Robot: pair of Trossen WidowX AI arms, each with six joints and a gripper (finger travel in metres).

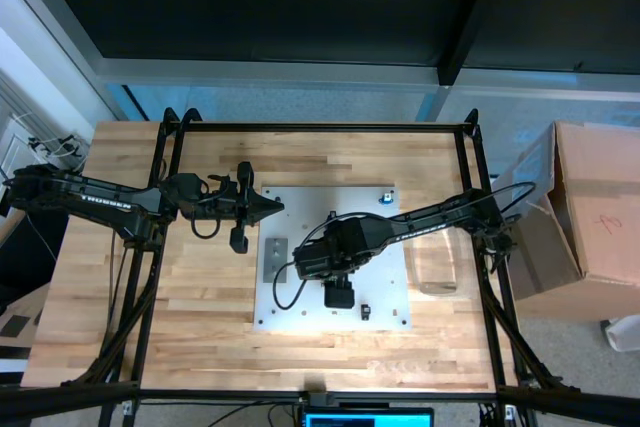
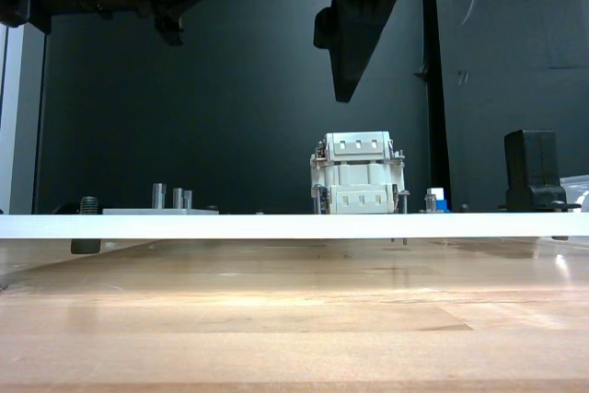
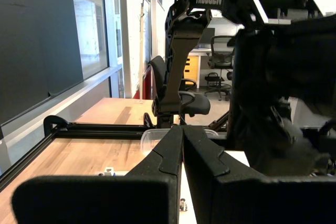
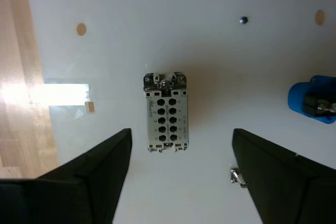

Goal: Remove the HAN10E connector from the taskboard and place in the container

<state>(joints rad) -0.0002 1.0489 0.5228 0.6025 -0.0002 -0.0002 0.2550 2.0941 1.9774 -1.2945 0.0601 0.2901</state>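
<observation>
Right wrist view shows the HAN10E connector [image 4: 166, 113] upright in its seat on the white taskboard [image 4: 220, 66], the right tool [image 4: 181, 132] spread wide above it, clear of it, while the left tool [image 3: 182, 129], pressed together, hovers near the board's left edge.

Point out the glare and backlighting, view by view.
Right wrist view: glare patch on the white board beside the HAN10E connector, upright in its seat; the open right claw above it reads as dark shapes. Left wrist view: the shut left claw, raised over the board's left edge, is near black against a daylit room. Low view: both claws are silhouettes on a dark backdrop.
</observation>
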